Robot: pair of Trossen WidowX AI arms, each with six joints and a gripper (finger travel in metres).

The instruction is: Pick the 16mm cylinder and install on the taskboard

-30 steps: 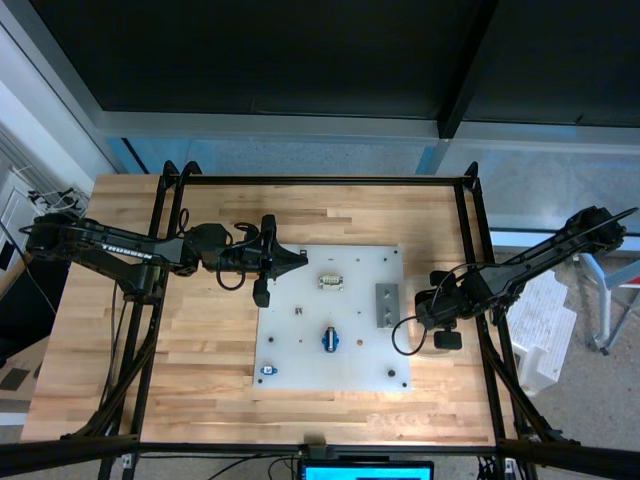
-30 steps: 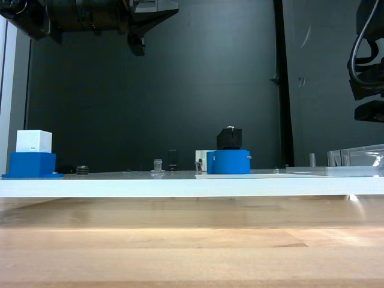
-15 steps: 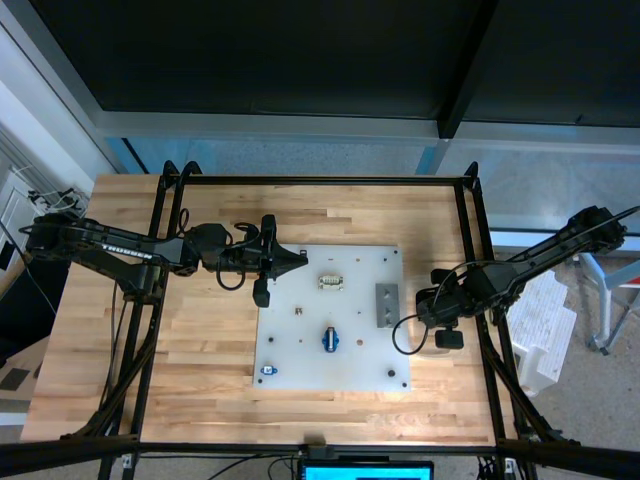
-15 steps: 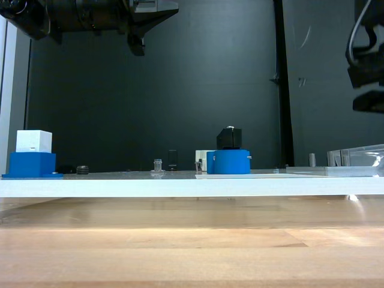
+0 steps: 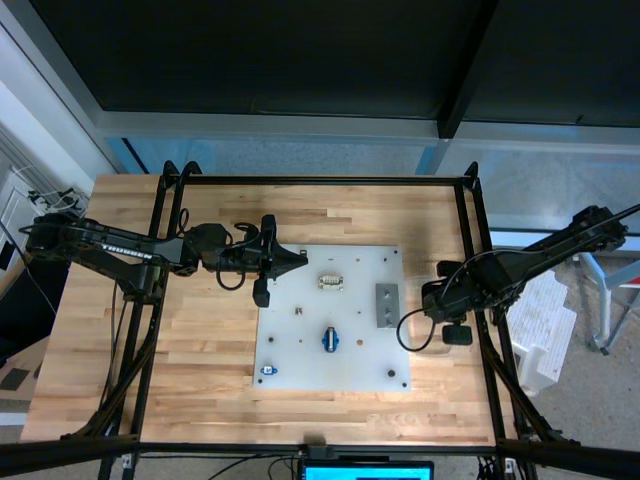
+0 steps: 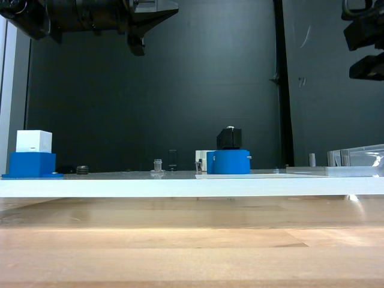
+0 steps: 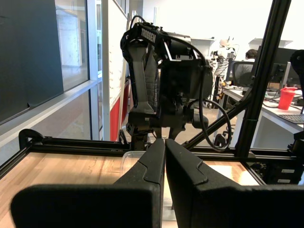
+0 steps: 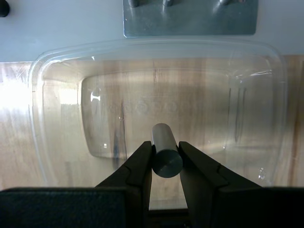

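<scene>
Found the left claw [image 5: 302, 259] at centre-left of the high view, hung over the upper left edge of the taskboard [image 5: 300, 375] and pointed toward the right of the frame. Saw its fingers [image 7: 153, 161] pressed together in the left wrist view, with nothing between them. Placed it in the upper left of the low view, well above the board's white front edge.

Noted the wooden surface [image 5: 200, 340] carrying the board. Picked out on the board, from left to right in the high view, a small blue and white block [image 5: 267, 371] near the lower left corner, a beige connector [image 5: 329, 282] toward the upper middle, a blue fitting [image 5: 329, 340] near the centre, and a grey metal block [image 5: 386, 304] near the right edge.

Located the right claw [image 5: 435, 300] at centre-right of the high view, just past the board's right edge and near the grey metal block. Caught it in the right wrist view pinching the 16mm cylinder [image 8: 167, 162] between both fingers, one round end face turned toward the camera. Made out a clear plastic tray [image 8: 40, 118] beneath the cylinder, wood showing through its floor, and the grey metal block beyond the tray's far rim. Put the black parts of the right arm [image 6: 366, 36] in the upper right corner of the low view, well above the tray.
</scene>
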